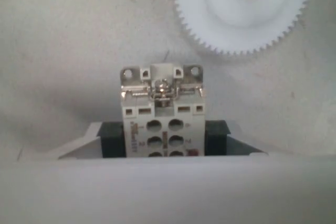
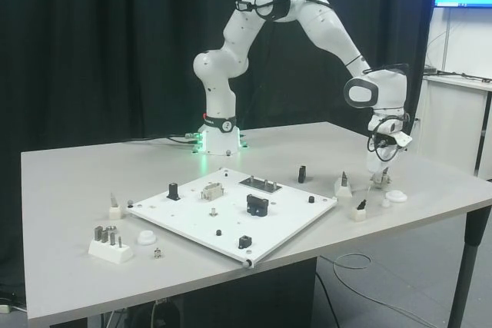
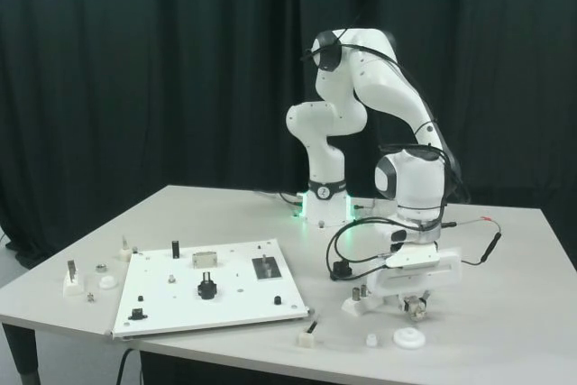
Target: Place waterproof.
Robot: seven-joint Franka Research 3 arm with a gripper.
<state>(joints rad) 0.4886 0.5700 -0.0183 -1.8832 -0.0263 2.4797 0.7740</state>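
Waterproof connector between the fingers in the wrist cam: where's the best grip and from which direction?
Grip the waterproof connector across its two flat side walls, low on the white body, coming straight down from above. It looks upright, with the metal clip and screw lugs at one end, so the plain sides probably seat the pads best. The gripper already hangs over it, beside the white gear.

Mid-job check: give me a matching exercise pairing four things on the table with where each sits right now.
Things:
1. white toothed gear wheel
2. white flat assembly board
3. white connector block with round sockets
4. green light ring

Places:
A. at the arm's base
B. held in the gripper
C. middle of the grey table
D. on the table just beside the gripper

Pairs: 1-D, 2-C, 3-B, 4-A
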